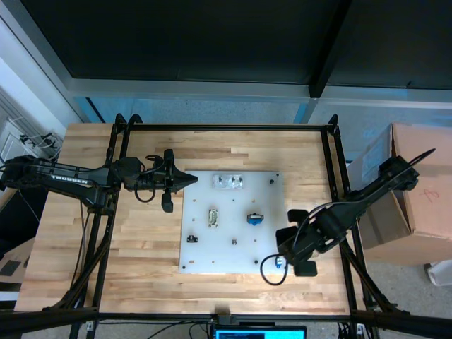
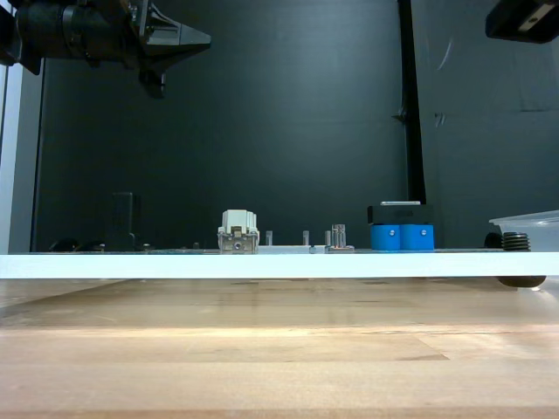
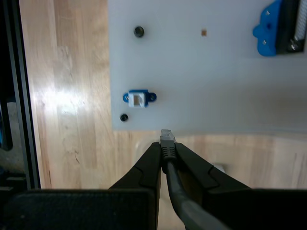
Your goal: Pick the RJ45 connector and install on the taskboard
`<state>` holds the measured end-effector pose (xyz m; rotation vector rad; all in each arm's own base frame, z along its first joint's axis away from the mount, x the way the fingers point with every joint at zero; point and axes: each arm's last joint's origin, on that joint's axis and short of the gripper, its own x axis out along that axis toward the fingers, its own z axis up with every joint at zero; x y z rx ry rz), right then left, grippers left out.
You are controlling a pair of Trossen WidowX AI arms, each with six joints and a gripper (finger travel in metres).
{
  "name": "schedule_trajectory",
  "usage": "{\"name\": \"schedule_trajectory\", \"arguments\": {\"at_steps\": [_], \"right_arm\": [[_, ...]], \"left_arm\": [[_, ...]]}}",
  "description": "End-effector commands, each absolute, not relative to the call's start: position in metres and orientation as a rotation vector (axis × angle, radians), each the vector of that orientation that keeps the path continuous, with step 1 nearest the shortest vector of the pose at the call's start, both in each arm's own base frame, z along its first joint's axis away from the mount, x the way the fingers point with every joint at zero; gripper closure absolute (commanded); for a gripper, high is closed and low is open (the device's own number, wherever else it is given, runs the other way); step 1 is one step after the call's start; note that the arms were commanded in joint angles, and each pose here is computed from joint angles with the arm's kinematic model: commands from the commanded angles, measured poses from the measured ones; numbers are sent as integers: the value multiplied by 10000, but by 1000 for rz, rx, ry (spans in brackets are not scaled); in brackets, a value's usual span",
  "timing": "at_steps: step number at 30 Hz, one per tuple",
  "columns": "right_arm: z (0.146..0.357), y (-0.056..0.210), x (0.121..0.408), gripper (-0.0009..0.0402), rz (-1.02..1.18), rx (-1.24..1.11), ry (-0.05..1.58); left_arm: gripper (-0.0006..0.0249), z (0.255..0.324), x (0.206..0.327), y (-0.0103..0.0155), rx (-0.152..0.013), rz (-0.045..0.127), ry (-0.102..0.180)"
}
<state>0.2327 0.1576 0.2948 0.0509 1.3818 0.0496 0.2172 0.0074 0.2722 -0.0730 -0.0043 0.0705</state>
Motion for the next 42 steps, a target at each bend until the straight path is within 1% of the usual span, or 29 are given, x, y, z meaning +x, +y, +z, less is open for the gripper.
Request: {"name": "schedule_trajectory", "arguments": {"at_steps": [1, 6, 10, 22, 28, 37, 42], "right_arm": [[2898, 1664, 2430, 393, 44, 46, 1398], [2852, 1781, 2549, 393, 39, 43, 1409], [2801, 1814, 2579, 393, 35, 33, 1419], [2535, 1885, 2652, 393, 31, 10, 1429], [2389, 1947, 2703, 393, 35, -28, 1461], [2292, 1967, 2700, 393, 29, -48, 1482], [2173, 1964, 2675, 393, 35, -47, 1486]], "left_arm": [[243, 2722, 2173, 75, -73, 71, -4], [243, 2722, 2173, 75, -73, 71, -4], [243, 2722, 2173, 75, -73, 71, -4], [243, 2722, 2173, 75, -73, 71, -4], [243, 2722, 2173, 75, -73, 71, -4], [243, 2722, 2173, 74, -73, 70, -4], [243, 2722, 2173, 75, -73, 71, -4]]}}
